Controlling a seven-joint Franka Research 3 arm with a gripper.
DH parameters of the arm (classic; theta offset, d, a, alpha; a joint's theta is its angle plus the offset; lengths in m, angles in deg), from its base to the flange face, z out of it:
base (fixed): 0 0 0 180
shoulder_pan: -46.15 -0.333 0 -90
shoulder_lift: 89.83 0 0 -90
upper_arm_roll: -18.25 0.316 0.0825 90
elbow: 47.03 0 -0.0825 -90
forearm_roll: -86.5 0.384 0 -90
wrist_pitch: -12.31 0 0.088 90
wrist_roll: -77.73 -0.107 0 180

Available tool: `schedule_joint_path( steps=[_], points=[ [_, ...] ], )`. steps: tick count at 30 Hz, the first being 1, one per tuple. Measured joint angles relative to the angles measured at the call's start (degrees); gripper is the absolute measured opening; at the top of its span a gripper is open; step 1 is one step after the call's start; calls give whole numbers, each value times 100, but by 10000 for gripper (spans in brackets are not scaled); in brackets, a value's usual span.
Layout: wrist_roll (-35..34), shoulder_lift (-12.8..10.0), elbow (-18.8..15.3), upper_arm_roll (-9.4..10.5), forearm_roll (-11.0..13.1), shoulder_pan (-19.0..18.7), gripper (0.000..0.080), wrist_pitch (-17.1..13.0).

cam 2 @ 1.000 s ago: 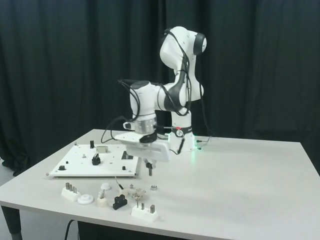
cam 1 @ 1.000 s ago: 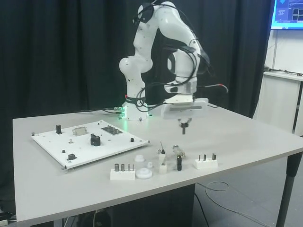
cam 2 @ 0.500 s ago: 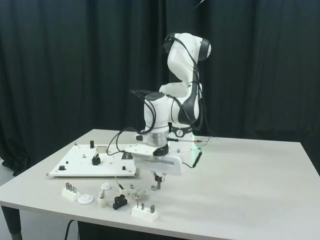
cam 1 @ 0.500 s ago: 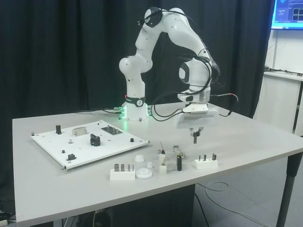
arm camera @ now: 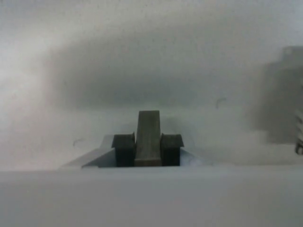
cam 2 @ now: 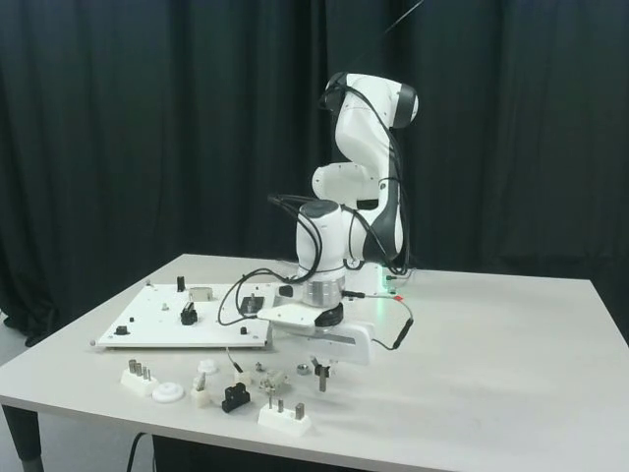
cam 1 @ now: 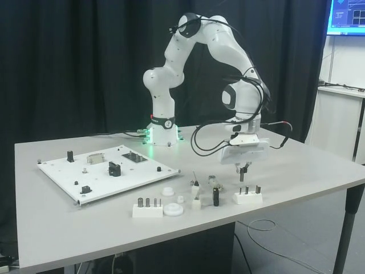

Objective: Place square peg 3.

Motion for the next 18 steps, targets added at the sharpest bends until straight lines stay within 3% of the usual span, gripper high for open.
schedule_joint_path(
  steps=[9,17,18],
  points=[
    [0,-148,97,291,2,254,114,-97],
    [0,-201,136,414,2,374,114,-136],
    [0,-205,141,422,2,383,212,-136]
  ],
)
